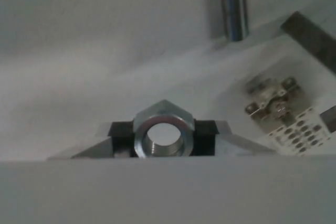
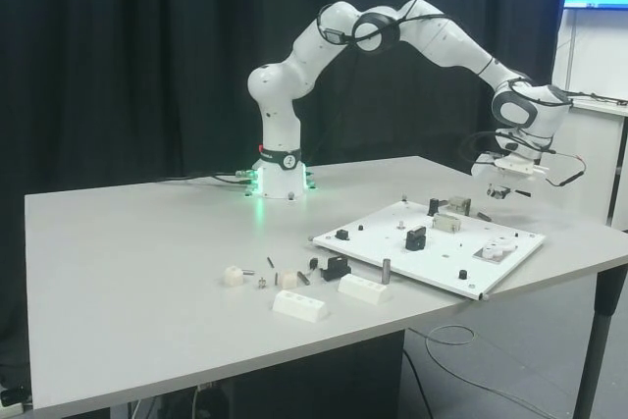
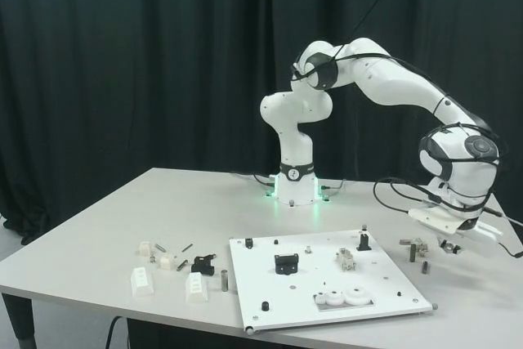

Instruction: Place bolt 4.

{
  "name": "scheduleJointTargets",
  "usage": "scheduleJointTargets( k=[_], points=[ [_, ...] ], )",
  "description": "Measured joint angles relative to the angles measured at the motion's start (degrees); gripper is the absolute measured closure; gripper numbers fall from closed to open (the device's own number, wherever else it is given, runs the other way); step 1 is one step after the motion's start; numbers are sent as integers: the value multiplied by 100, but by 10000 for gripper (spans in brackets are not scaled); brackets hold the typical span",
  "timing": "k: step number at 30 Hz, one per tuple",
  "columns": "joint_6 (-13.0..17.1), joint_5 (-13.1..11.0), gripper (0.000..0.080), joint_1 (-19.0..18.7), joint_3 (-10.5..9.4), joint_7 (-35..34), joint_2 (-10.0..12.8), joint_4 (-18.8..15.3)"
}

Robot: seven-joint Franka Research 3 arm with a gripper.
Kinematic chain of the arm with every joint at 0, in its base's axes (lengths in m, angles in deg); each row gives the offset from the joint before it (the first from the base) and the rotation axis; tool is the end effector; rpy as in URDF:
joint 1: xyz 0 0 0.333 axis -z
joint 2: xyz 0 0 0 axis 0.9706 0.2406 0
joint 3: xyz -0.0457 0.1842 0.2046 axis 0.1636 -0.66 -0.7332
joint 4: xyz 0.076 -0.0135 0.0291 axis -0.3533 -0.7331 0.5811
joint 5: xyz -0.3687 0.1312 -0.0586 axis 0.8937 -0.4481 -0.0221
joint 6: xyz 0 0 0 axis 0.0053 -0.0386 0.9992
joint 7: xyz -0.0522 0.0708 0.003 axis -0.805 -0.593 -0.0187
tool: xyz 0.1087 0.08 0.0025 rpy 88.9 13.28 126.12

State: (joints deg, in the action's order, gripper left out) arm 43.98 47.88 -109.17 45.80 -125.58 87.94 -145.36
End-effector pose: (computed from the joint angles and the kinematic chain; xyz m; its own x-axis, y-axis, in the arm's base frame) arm 0.4556 0.4647 0.1549 0.3453 -0.9341 -0.0902 -0.8474 -0.3516 0.3979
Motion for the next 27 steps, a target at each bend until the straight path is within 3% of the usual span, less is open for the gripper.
scheduleJointTargets(
  k=[9, 27],
  points=[
    [297, 0, 573, -235, 162, -51, -72, -126],
    [1294, -77, 573, -654, 622, -55, -528, -1008]
  ],
)
